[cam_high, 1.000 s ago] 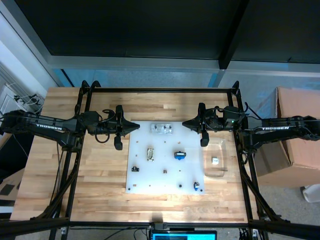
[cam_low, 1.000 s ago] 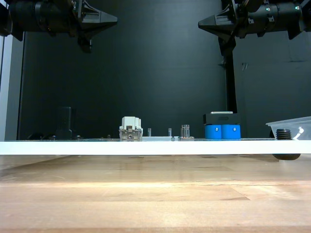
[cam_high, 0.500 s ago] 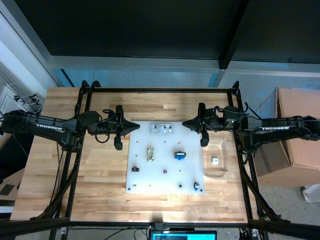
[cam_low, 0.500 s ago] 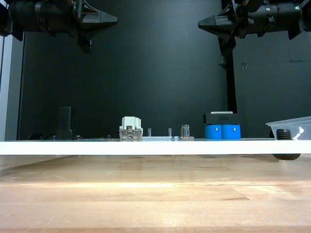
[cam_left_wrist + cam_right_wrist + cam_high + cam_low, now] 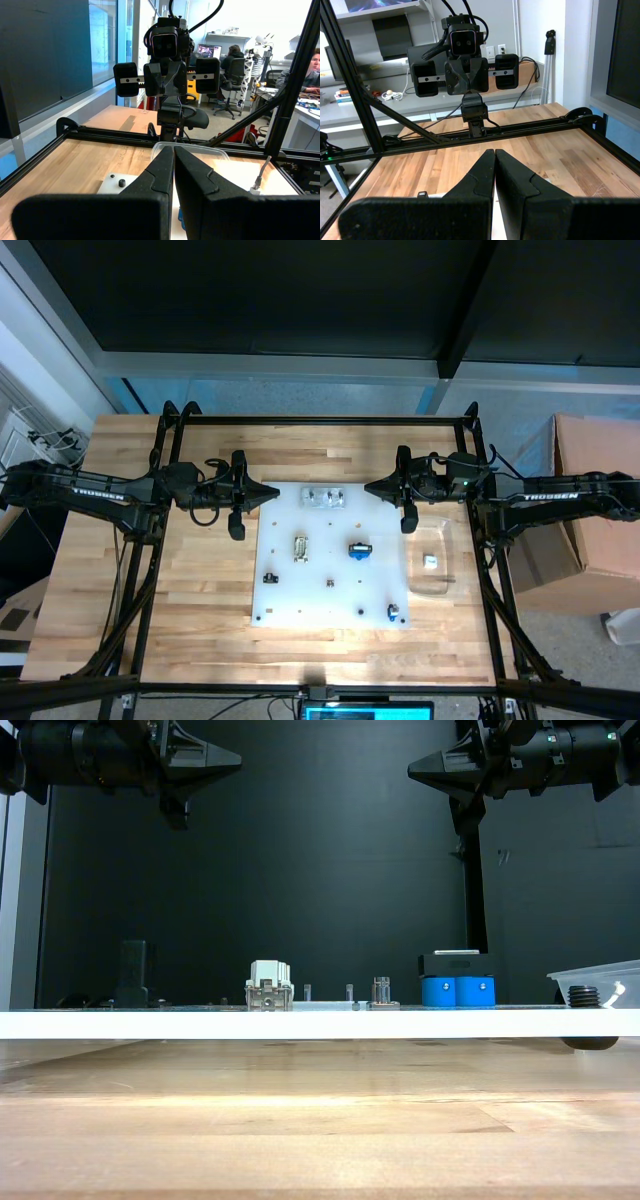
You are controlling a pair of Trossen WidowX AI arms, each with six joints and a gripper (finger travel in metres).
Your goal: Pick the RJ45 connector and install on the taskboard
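Fingers point(image 5: 161, 172) of left gripper point(image 5: 274, 494), right gripper point(image 5: 368, 487) sat clenched empty, board point(image 5: 300, 590) far below them; connector unlocated — step likely inspection, next move called for checking jack point(image 5: 393, 613).

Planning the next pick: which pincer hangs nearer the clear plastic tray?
The right pincer, shut, above the white board's far right edge; the left pincer, shut, hangs above its far left edge.

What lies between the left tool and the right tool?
In the high view, a silvery fixture at the white board's far edge; the left tool and right tool hang shut, higher, either side.
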